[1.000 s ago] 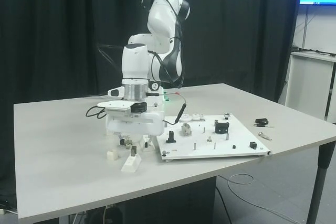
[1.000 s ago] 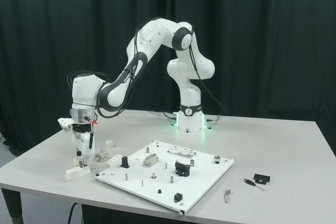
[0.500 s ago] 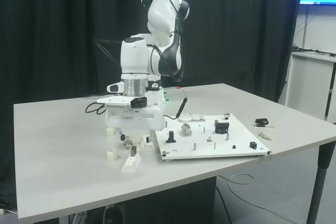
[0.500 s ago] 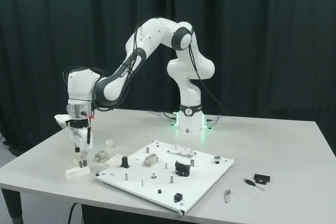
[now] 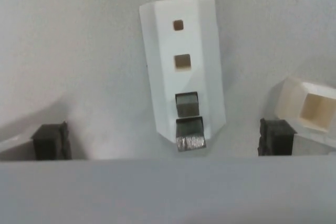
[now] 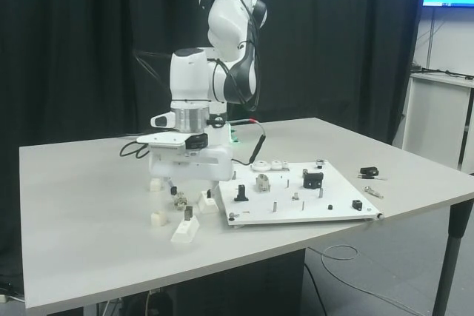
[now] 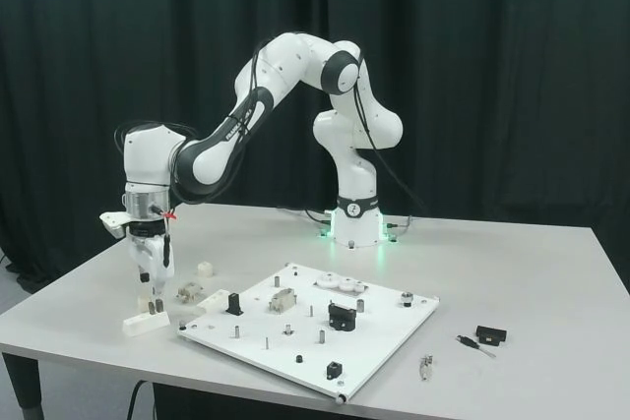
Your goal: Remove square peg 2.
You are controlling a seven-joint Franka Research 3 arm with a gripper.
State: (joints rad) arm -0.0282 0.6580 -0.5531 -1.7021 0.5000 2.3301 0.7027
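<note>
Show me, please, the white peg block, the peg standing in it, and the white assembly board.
white peg block [image 5: 184, 45], wrist view, its top face.
peg [image 5: 187, 103], wrist view, its top end.
white assembly board [image 7: 384, 336], second room view, bare surface.

The peg block [image 6: 185, 232] lies on the worktop [image 6: 89, 197] just beside the assembly board [image 6: 296, 201], directly below the end effector [image 6: 180, 199], a small cube [image 6: 157, 219] nearby.

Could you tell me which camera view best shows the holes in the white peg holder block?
The wrist view: the peg holder block faces the camera, two square holes open. Both room views show it only as a small white block beneath the gripper.
</note>
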